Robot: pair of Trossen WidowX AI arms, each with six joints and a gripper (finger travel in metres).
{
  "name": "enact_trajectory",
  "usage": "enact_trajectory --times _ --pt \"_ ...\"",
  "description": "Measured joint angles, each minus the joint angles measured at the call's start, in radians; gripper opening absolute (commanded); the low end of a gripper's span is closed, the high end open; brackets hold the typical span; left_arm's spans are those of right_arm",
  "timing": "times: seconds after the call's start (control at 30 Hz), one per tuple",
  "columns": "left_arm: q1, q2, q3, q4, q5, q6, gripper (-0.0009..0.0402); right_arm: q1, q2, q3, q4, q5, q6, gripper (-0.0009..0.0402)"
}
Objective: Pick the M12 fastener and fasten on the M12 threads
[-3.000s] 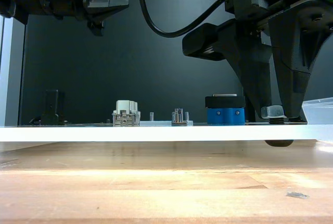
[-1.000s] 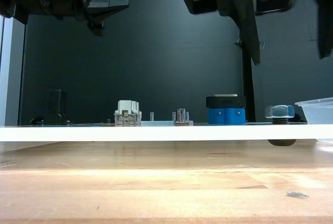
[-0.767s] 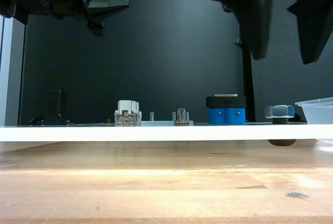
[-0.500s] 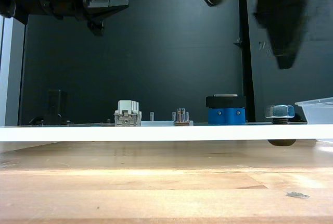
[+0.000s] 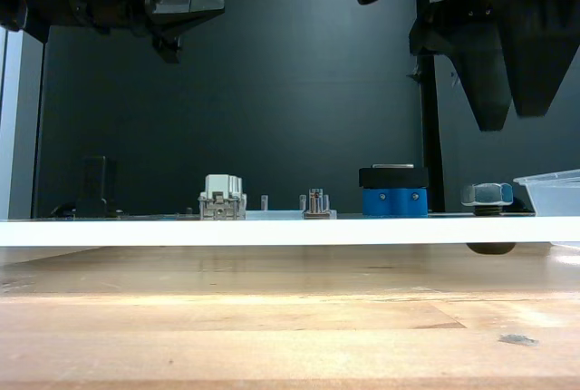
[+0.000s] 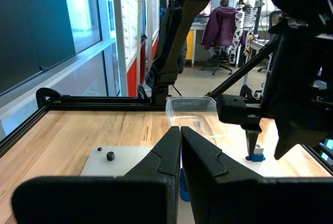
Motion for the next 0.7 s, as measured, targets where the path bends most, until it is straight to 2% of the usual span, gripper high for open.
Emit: enact_trajectory --times 0.1,0.2,0.27,0.37,0.43,0.57,0.7 --pt "0.0 0.0 0.0 0.0 0.0 0.0 0.0 -0.002 0.0 -0.009 0.017 0.012 -0.041 0.0078" --pt "0.0 0.0 0.0 0.0 0.0 0.0 0.0 -0.001 0.0 -0.014 0.026 0.061 -0.073 0.0002" --pt "0.0 0.0 0.0 0.0 0.0 0.0 0.0 0.0 0.0 -0.021 0.045 0.077 -0.124 0.0006" --pt "0.0 0.0 0.0 0.0 0.0 0.0 0.0 0.002 0.0 -0.038 0.092 0.074 -0.191 0.0002" --pt "0.0 0.0 0.0 0.0 0.0 0.0 0.0 0.004 0.0 -0.051 0.14 0.067 -0.193 0.0" --pt "0.0 0.0 0.0 0.0 0.0 0.0 0.0 0.006 0.0 -0.085 0.196 0.028 -0.195 0.0" --pt "0.0 0.0 0.0 0.0 0.0 0.0 0.0 0.01 0.0 -0.112 0.211 0.025 -0.193 0.0"
